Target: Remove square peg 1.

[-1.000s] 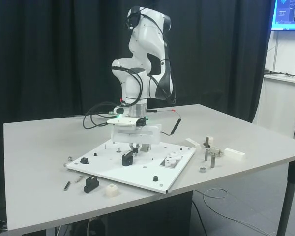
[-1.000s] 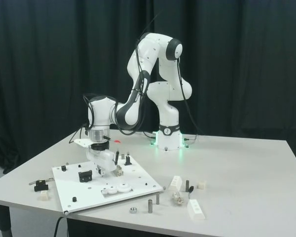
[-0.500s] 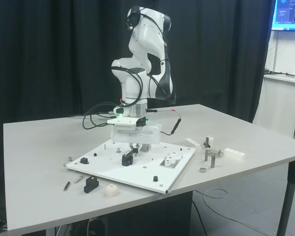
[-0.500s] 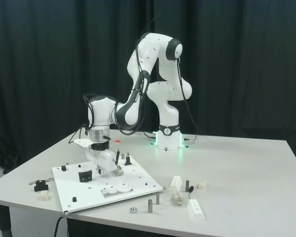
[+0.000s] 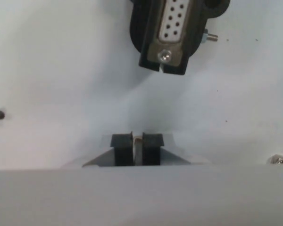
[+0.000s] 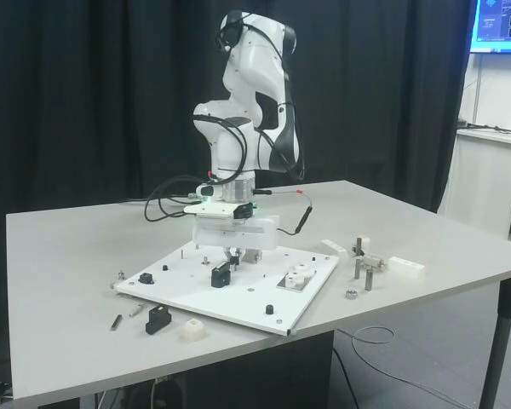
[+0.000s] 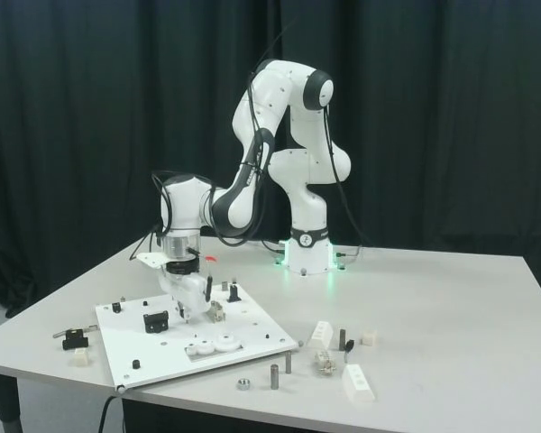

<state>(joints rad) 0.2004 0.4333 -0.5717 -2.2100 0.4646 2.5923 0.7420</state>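
Square peg 1 (image 5: 137,149) shows only as a thin pale sliver pinched between the two black fingertips of the gripper (image 5: 137,151), which is clamped on it; its shape is hard to judge from so little. In the room views the gripper (image 6: 233,256) hangs low over the middle of the white board (image 6: 319,281), and whether the peg touches the board I cannot tell. A black multi-pin connector (image 5: 172,33) sits on the board nearby.
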